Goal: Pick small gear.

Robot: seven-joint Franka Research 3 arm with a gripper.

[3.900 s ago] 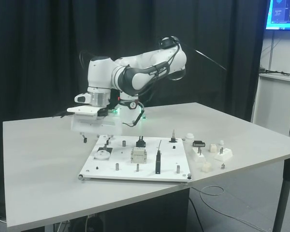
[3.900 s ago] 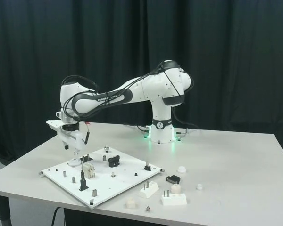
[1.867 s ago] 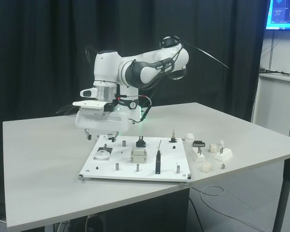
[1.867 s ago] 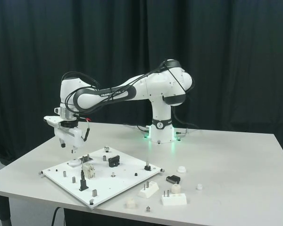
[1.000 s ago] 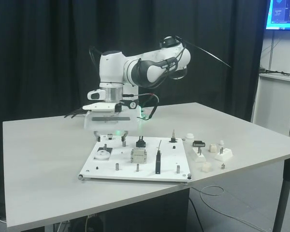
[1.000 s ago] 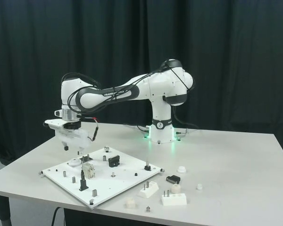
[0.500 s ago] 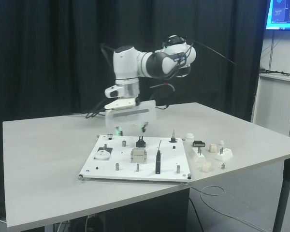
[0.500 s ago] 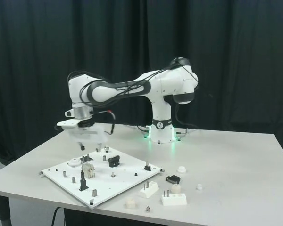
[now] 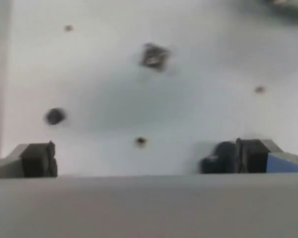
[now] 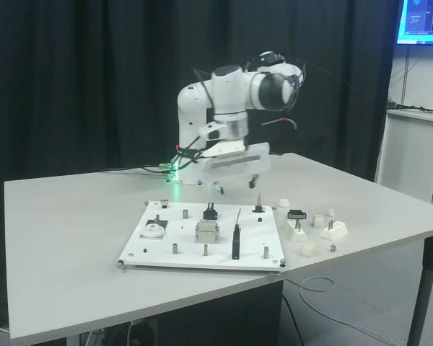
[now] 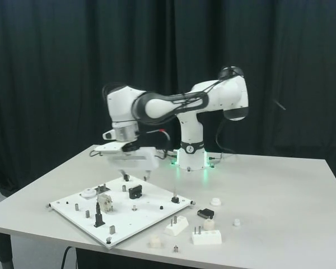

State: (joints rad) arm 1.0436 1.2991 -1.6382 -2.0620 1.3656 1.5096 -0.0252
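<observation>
The gripper (image 9: 134,158) hangs above the white board (image 10: 224,241) with fingers (image 9: 37,159) wide and empty, probably ready to close around the gear (image 11: 215,202), which lies well beyond them.

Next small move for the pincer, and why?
Probably shift sideways toward the small white round part, likely the small gear, on the table beside the white board: the pincer is open, empty, and hanging above the board's back edge.

Even room light; blurred wrist view.
</observation>
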